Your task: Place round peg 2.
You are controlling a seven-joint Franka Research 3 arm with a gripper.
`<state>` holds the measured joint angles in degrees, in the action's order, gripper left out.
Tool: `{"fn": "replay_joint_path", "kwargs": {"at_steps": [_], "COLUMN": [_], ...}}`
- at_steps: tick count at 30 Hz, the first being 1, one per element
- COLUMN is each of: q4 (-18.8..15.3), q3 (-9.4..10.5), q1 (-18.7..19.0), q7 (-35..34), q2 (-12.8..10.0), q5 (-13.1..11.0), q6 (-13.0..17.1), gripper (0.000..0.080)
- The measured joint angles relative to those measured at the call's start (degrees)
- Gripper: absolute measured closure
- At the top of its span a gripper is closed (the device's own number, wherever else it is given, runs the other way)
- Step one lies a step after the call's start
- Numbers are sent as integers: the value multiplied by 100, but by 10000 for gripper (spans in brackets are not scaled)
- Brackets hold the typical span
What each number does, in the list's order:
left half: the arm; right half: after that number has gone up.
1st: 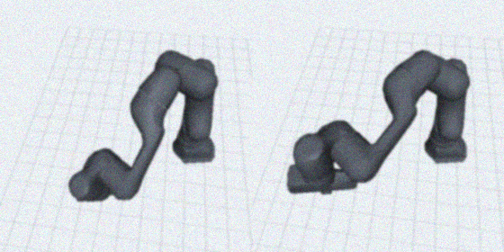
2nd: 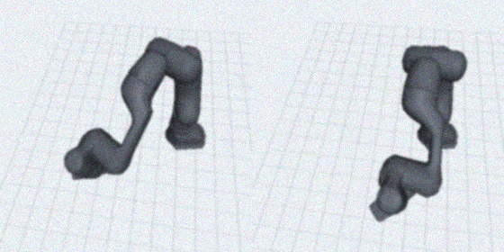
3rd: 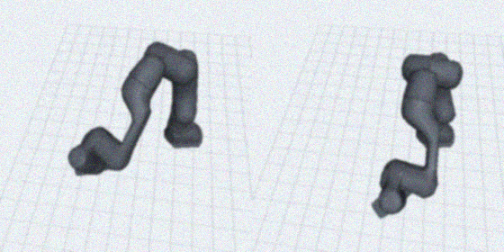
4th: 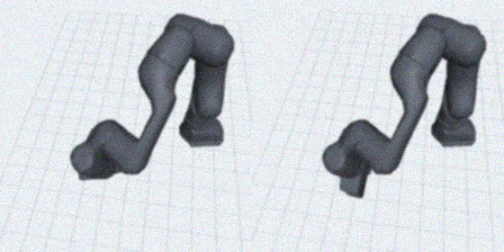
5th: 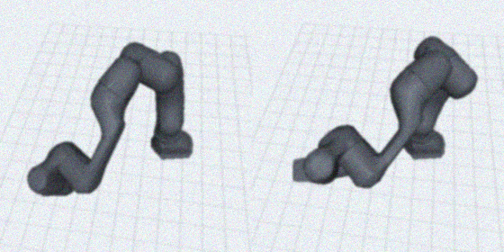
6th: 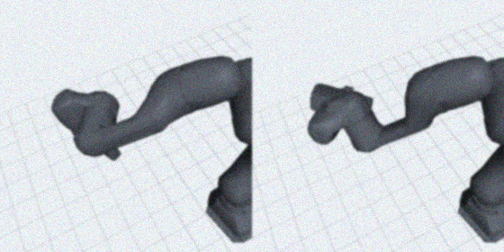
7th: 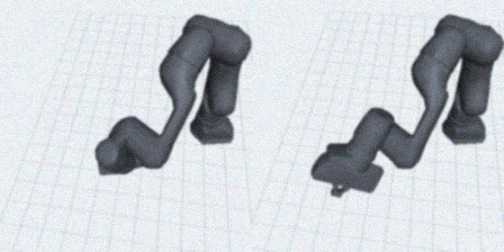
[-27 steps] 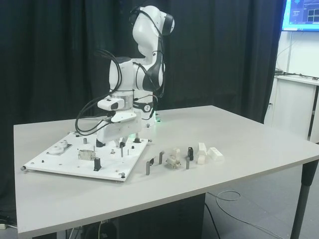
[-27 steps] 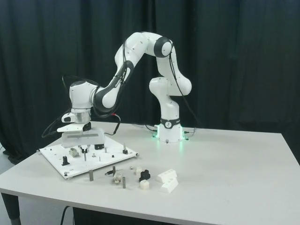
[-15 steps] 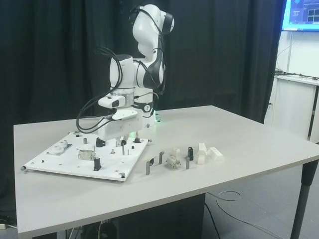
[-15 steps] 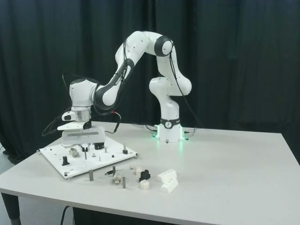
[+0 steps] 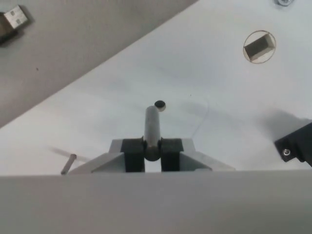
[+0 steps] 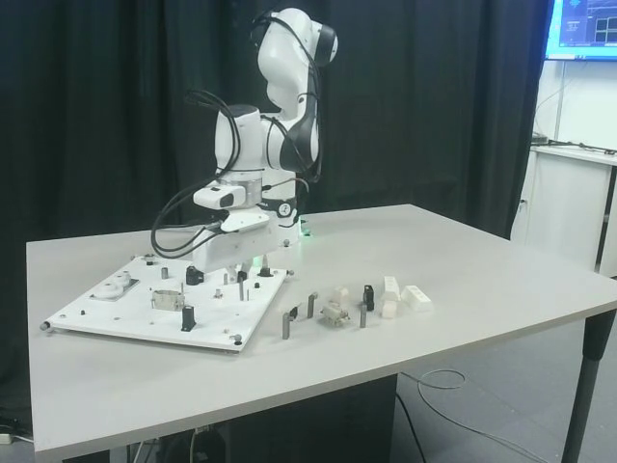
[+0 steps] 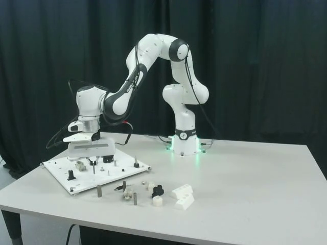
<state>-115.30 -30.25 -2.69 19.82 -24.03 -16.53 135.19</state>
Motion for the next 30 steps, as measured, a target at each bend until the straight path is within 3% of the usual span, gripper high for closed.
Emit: {"fn": "replay_joint_path", "kwargs": {"at_steps": [14,30], "q4": [18,223], "q3": [6,23], "q1": [121,619], "q7": [-69,-703], "q2": [80,198], "q5": [-19,-164], "q6": [-30,-64], "gripper": [736,737]}}
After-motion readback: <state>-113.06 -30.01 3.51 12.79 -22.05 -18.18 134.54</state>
